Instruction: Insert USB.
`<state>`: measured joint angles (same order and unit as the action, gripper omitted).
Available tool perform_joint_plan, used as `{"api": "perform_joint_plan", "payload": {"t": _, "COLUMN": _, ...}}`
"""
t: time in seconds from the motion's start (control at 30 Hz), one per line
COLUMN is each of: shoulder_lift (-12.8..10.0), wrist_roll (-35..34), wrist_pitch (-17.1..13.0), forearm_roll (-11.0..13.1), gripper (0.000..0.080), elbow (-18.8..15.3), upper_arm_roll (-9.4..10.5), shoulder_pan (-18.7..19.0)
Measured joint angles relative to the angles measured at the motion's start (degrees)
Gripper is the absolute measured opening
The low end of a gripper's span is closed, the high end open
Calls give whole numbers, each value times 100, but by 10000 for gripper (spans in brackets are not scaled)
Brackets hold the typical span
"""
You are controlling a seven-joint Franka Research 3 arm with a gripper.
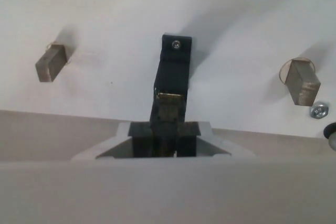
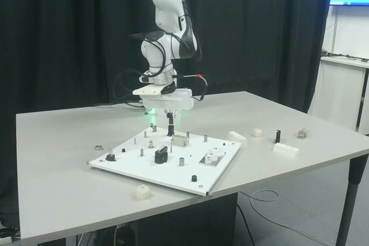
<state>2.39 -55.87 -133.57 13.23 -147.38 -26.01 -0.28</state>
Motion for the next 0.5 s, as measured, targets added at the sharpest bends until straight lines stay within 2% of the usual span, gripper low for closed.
{"api": "perform_joint_plan", "payload": {"t": 0.5, "shoulder_lift": -14, "wrist_roll": 0, "wrist_pitch": -9, "forearm_roll": 61, "gripper": 85, "elbow": 0, "upper_arm_roll": -8, "shoulder_pan": 0}}
